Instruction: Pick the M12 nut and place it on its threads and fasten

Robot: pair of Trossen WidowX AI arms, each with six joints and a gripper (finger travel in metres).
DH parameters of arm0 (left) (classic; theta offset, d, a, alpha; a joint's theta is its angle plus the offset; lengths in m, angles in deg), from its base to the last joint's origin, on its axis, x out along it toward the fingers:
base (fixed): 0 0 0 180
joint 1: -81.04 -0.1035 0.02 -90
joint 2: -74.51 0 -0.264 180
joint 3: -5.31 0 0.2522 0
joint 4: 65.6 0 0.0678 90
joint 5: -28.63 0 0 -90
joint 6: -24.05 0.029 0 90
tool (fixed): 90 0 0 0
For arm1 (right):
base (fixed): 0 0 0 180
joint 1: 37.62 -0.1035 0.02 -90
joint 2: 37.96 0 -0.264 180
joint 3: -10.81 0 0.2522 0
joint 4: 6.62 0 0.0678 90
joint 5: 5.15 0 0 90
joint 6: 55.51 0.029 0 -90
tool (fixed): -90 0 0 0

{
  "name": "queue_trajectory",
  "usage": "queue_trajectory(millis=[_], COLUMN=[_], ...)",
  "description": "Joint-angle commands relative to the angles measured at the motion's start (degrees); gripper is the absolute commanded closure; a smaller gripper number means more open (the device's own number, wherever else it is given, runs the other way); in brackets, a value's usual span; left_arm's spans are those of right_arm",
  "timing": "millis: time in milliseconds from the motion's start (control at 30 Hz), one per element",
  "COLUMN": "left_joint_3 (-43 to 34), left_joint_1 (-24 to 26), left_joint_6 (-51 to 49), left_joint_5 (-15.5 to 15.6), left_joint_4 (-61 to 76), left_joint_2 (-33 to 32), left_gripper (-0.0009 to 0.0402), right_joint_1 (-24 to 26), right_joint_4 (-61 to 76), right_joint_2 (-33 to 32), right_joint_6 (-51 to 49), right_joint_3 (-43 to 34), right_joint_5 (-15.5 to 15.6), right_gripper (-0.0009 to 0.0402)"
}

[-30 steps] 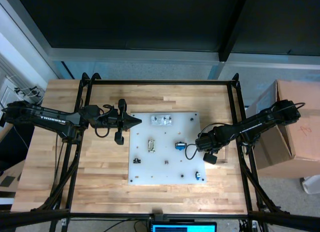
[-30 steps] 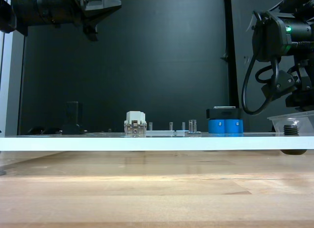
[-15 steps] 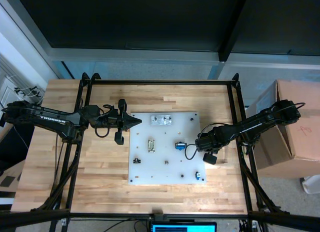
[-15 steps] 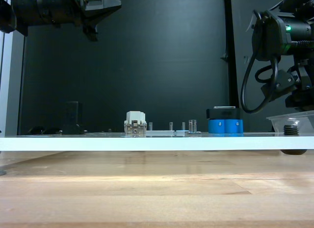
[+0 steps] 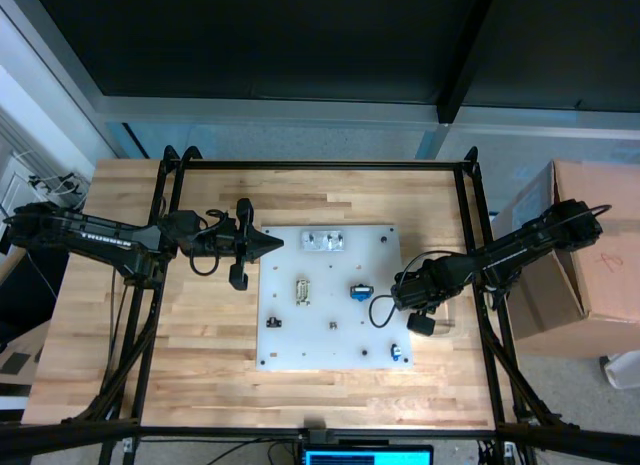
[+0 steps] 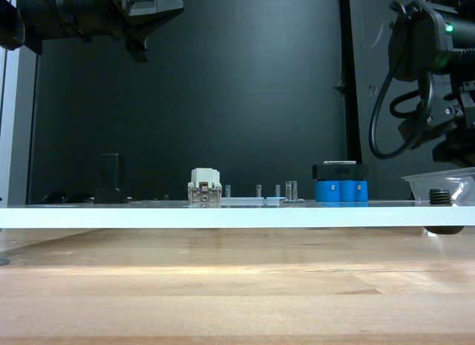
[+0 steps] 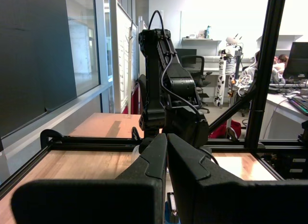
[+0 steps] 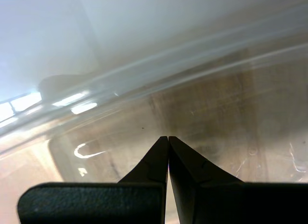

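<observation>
I cannot find the silver nut in any view. The black ribbed stud stands bare at the board's near right, its ribs showing, in front of the clear tray. My right gripper is shut, fingers pressed flat together with nothing visible between them, pointing down into the clear tray beside the board's right edge. From above, the right gripper hangs over that tray. My left gripper is shut and holds nothing, raised high above the board's far left edge.
The white board carries a blue connector, a white connector and small posts. A black frame rail runs along the right side. A cardboard box stands beyond the table's right edge.
The right arm has shifted toward the table's near side and a little to the right over the tray. The left arm has not moved.
</observation>
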Motion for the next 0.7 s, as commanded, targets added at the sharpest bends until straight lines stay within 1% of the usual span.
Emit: queue_trajectory(millis=[33, 100, 167, 233, 300, 367, 467, 600, 700], left_joint_3=[-0.02, -0.02, -0.02, -0.02, -0.02, -0.02, -0.02, -0.02, -0.02], left_joint_1=[-0.02, 0.00, 0.00, 0.00, 0.00, -0.02, 0.00, -0.02, 0.00], left_joint_6=[0.02, 0.00, 0.00, 0.02, 0.02, 0.02, 0.02, 0.00, 0.02], left_joint_5=[0.00, 0.00, 0.00, 0.00, 0.00, 0.00, 0.00, 0.00, 0.00], left_joint_4=[0.00, -0.02, -0.02, 0.00, 0.00, -0.02, -0.02, -0.02, 0.00], left_joint_2=[0.00, 0.00, 0.00, 0.00, 0.00, 0.00, 0.00, 0.00, 0.00], left_gripper=[0.0393, 0.0393, 0.0393, 0.0393, 0.0393, 0.0393, 0.0393, 0.0393, 0.0393], right_joint_1=[-0.02, 0.00, 0.07, 0.50, 0.98, 1.53, 1.62, 1.62, 1.64], right_joint_4=[2.56, 4.31, 6.97, 10.27, 13.51, 15.34, 15.65, 16.61, 17.49], right_joint_2=[0.61, 1.14, 1.64, 2.23, 3.10, 4.22, 5.95, 7.04, 7.43], right_joint_6=[0.02, 1.14, 4.55, 10.47, 18.93, 24.65, 33.29, 40.94, 47.10], right_joint_3=[-1.70, -2.89, -4.35, -5.95, -7.26, -7.91, -7.63, -7.50, -7.45], right_joint_5=[-0.68, -0.63, -0.63, -0.63, -0.50, -0.83, -0.17, -0.07, 0.92], right_gripper=[0.0393, 0.0393, 0.0391, 0.0382, 0.0367, 0.0349, 0.0318, 0.0270, 0.0231])
